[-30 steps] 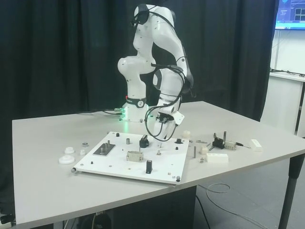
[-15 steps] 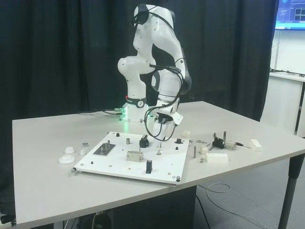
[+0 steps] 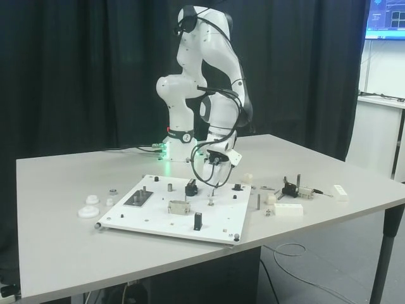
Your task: Remove square peg 2.
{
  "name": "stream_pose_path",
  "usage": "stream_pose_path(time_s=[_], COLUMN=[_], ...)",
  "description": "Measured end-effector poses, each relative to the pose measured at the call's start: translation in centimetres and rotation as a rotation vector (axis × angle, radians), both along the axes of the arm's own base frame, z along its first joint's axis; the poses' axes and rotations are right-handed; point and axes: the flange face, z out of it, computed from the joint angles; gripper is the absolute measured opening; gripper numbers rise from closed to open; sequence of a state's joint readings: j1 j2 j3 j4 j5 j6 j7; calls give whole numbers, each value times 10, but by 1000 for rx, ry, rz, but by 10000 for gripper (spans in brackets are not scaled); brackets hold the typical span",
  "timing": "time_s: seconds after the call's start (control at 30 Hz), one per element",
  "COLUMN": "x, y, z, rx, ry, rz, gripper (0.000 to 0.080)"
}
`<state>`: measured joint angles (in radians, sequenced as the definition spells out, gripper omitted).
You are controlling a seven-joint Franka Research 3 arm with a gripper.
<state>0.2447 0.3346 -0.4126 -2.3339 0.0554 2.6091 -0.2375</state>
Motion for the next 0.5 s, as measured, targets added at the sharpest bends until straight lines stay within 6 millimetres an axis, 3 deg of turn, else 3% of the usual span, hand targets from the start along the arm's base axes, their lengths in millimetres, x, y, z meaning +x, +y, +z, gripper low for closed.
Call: stream_pose_path(time_s=[0.43, 0.47, 0.5], x=[-1, -1, -1], y=[0, 0, 0], z=[-4, -5, -5], rx=[7, 7, 7], ry=[4, 4, 4], rz=[12, 12, 12], gripper=[798, 479, 479])
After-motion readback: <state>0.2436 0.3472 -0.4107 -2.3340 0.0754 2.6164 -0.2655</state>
